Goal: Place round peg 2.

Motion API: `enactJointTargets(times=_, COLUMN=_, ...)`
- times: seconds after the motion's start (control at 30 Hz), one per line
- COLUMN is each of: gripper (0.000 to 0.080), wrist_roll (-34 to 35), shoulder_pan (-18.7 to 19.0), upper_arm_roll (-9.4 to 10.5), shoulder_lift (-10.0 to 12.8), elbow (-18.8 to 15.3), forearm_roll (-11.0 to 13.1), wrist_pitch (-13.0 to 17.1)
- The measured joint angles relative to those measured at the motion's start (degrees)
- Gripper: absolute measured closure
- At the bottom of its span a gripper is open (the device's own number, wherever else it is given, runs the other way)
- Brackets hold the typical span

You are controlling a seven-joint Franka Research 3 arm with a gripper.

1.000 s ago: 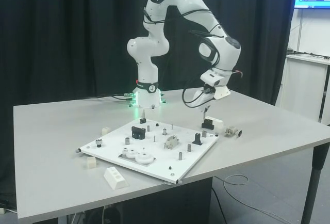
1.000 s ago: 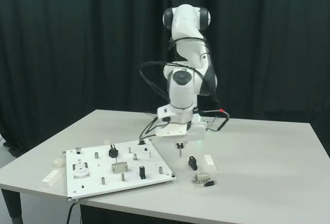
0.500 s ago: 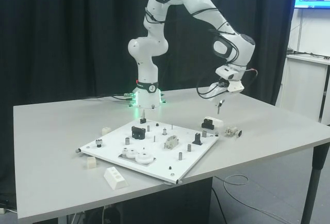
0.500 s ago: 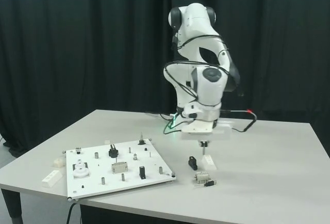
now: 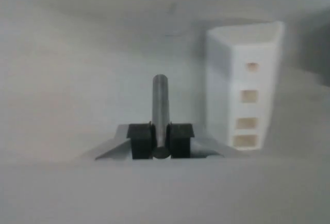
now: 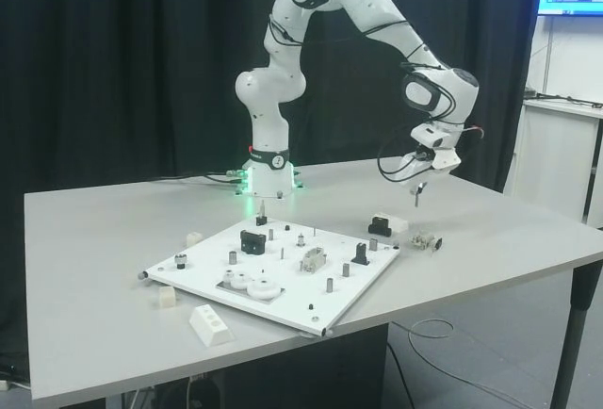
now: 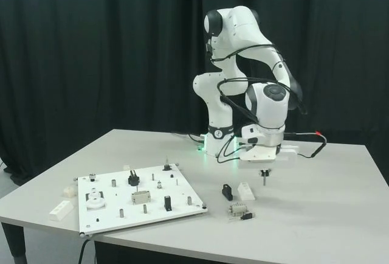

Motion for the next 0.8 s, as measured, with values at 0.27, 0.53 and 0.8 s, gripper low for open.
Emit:
enactJointTargets(times=0.27, gripper=0.0733, wrist_roll=1.4, shoulder_pan=1.8, upper_arm_roll=0.14, shoulder_lift=1.5, elbow=0.3, forearm_roll=0.4, wrist_pitch=2.2)
enactJointTargets(times=0.53, gripper=0.0733, wrist_roll=2.7, shoulder_pan=2.9, upper_arm_roll=0.17, shoulder_lift=2.9, elbow=1.1, forearm_roll=0.4, wrist_pitch=2.9)
enactJointTargets(times=0.8, gripper=0.0552, wrist_roll=4.3, shoulder_pan=3.5, upper_arm_roll=0.16, shoulder_lift=3.7, elbow=1.8, forearm_roll=0.1, wrist_pitch=2.9)
